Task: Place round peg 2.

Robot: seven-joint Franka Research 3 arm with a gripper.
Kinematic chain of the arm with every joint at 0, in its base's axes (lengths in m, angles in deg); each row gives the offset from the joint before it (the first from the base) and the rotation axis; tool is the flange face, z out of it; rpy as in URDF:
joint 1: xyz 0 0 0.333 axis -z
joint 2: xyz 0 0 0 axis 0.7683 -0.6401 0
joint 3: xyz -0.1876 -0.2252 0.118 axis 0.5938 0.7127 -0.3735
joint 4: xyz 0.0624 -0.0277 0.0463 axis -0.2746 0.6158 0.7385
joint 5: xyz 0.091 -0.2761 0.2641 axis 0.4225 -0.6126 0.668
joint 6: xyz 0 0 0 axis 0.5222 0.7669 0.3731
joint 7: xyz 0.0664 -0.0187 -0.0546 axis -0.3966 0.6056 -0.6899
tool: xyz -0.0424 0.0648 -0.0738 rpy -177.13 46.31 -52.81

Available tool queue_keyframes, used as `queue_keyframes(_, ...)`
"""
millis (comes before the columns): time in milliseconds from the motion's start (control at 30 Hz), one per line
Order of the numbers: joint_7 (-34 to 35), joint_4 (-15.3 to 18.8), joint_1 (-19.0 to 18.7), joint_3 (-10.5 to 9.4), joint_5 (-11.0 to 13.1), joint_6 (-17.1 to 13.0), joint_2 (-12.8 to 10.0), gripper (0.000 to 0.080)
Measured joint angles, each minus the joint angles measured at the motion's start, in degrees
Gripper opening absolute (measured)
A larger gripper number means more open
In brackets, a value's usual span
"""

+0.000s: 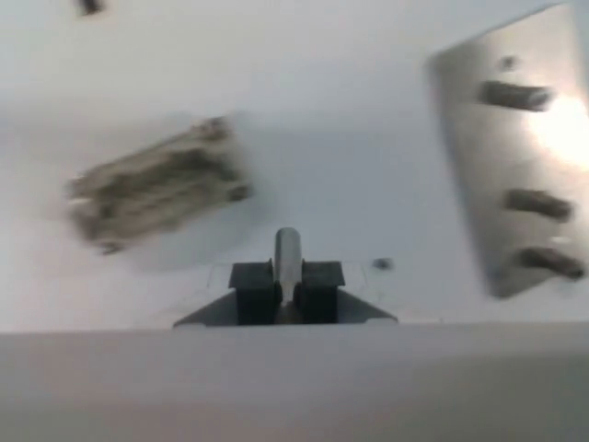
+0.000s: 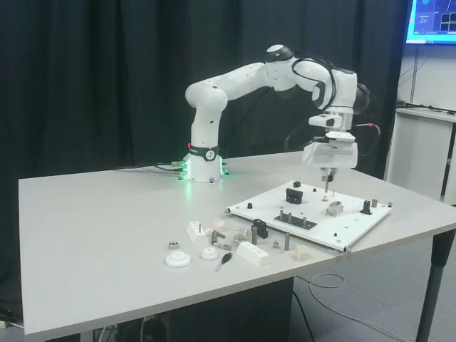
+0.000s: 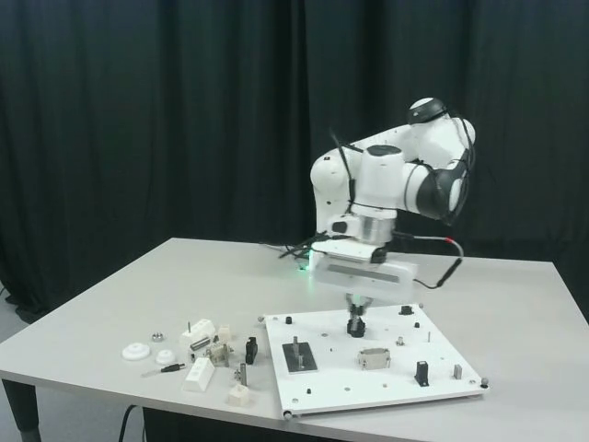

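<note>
— What surrounds the grey counter [image 2: 92, 214]?
— A black curtain [image 3: 184, 120] hangs in folds across the far wall.
— Anything to the right?
— A white cabinet [image 2: 420, 149] stands there, with a lit screen [image 2: 433, 20] mounted high above it.

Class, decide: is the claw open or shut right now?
Shut on the round peg: the wrist view shows both black fingers of the claw pressed against its sides.
</note>
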Motion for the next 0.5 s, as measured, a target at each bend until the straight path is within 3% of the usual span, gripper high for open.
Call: queue_keyframes(500, -10.28, 6.44, 4.67, 1.51, 0.48, -3.4, 0.01, 0.006)
